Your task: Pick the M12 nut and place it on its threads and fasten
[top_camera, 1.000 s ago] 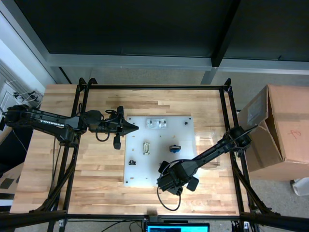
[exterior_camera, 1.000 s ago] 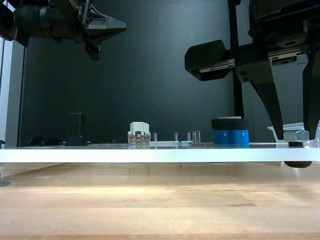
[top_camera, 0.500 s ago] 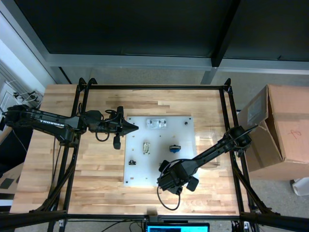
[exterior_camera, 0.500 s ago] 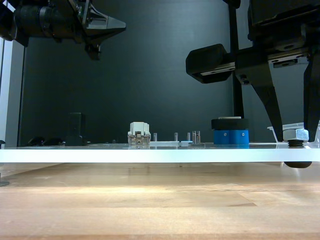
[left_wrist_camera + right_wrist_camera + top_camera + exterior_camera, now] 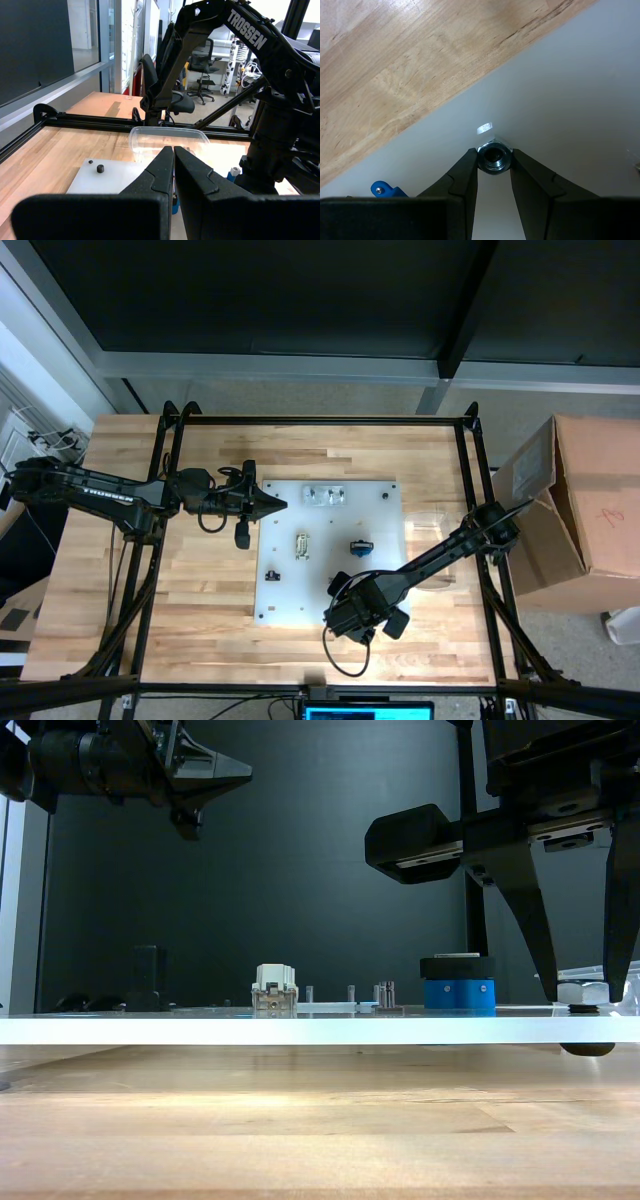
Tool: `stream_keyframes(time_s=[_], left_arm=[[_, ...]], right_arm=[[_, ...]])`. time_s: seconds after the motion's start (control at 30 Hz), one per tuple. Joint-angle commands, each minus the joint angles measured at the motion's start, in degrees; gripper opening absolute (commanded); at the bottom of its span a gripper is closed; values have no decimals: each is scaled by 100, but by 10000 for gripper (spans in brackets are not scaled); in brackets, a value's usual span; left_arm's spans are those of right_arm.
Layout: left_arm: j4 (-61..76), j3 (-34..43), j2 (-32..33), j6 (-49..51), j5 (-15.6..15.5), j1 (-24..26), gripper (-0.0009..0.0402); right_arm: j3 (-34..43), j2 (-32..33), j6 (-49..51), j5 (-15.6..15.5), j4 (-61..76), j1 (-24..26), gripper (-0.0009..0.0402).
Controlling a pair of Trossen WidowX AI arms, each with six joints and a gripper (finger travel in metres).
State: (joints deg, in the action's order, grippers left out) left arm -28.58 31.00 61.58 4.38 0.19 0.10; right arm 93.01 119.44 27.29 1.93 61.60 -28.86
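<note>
The small silver nut [image 5: 583, 991] sits on top of its black stud [image 5: 580, 1010] at the white board's [image 5: 290, 600] near right edge. My right gripper [image 5: 583, 995] points straight down and is shut on the nut. In the right wrist view the nut [image 5: 494, 159] is pinched between both fingertips just above the board, its threaded hole facing the camera. From above, the right gripper [image 5: 350, 618] hides both nut and stud. My left gripper [image 5: 275, 504] hangs high over the board's far left edge, shut on nothing [image 5: 173, 150].
A clear container [image 5: 430, 525] lies off the board's right side. On the board stand a blue block [image 5: 458, 988] and a white connector [image 5: 275, 992]. A cardboard box [image 5: 570, 510] sits beyond the table's right edge. Black frame rails run around the table.
The right gripper has turned a little about the stud with the nut in it, and the nut sits a touch lower. The left arm has not moved.
</note>
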Motion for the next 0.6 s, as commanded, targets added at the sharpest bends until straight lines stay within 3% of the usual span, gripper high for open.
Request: stream_keyframes(time_s=[0.03,0.6], left_arm=[[0,0,2,0,2,-2,0],[0,0,2,0,0,-2,0]], right_arm=[[7,11,-2,-2,39,-2,23],[-74,24,-245,-2,11,0,23]])
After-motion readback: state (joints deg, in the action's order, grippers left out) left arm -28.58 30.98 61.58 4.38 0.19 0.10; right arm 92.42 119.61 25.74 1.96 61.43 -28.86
